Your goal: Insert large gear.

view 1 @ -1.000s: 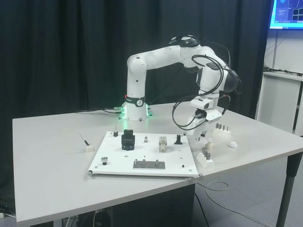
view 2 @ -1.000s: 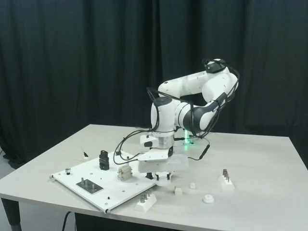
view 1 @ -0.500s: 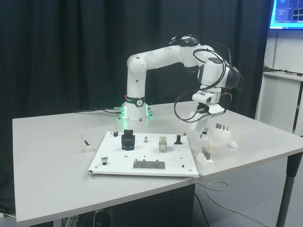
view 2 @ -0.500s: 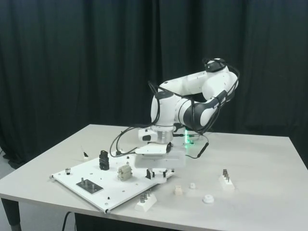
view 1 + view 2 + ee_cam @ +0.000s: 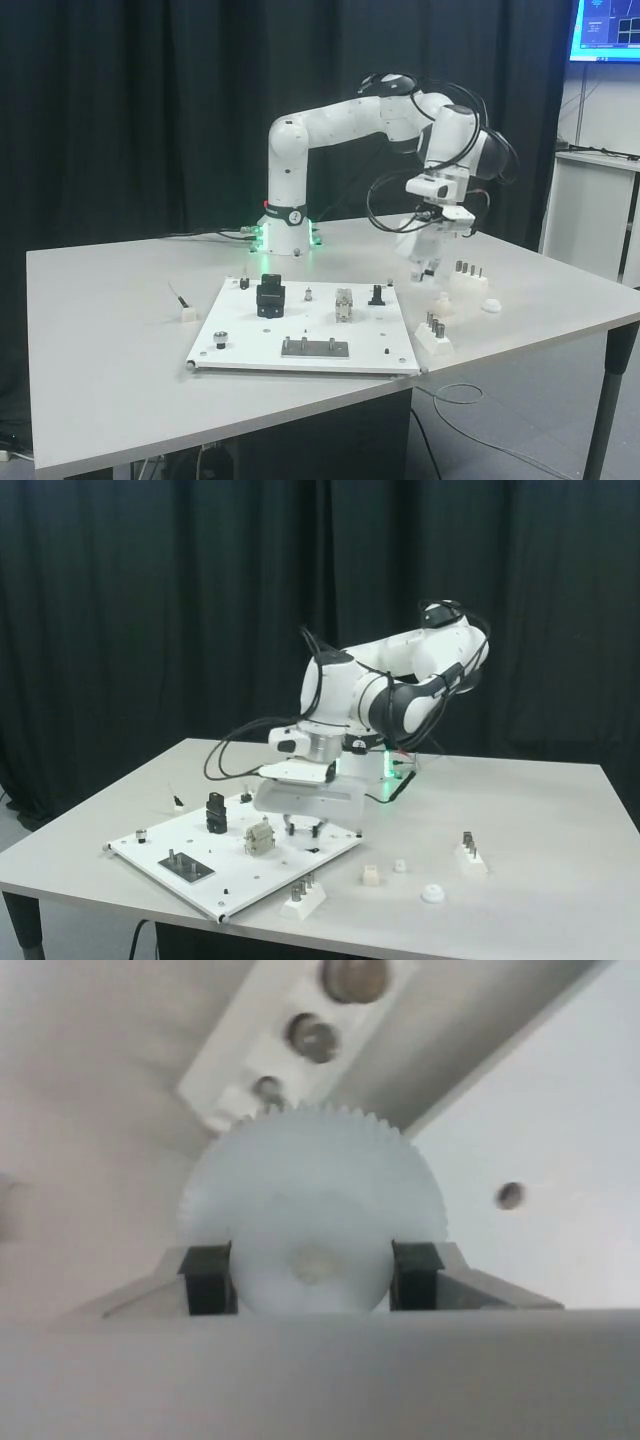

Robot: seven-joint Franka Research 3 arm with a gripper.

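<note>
In the wrist view the large white toothed gear [image 5: 312,1200] is held upright between my two black finger pads [image 5: 210,1278], so my gripper [image 5: 312,1278] is shut on it. From the room, the gripper [image 5: 423,264] hangs above the table by the far right corner of the white board [image 5: 250,335]. The other room view has the gripper [image 5: 302,827] over the board's [image 5: 150,852] near right part. A grey plate with upright pegs [image 5: 313,347] lies near the board's front edge, well away from the gripper. I cannot make out the gear itself from the room.
A white stand with metal pins [image 5: 300,1035] lies below the gear. Another pin stand [image 5: 468,275], a small white gear [image 5: 490,305] and a small white part [image 5: 440,300] rest on the table to the right. A black block [image 5: 270,297] stands on the board.
The arm has lifted the gripper with the gear off the table and carried it from the loose parts toward the board; the hand has also turned.
</note>
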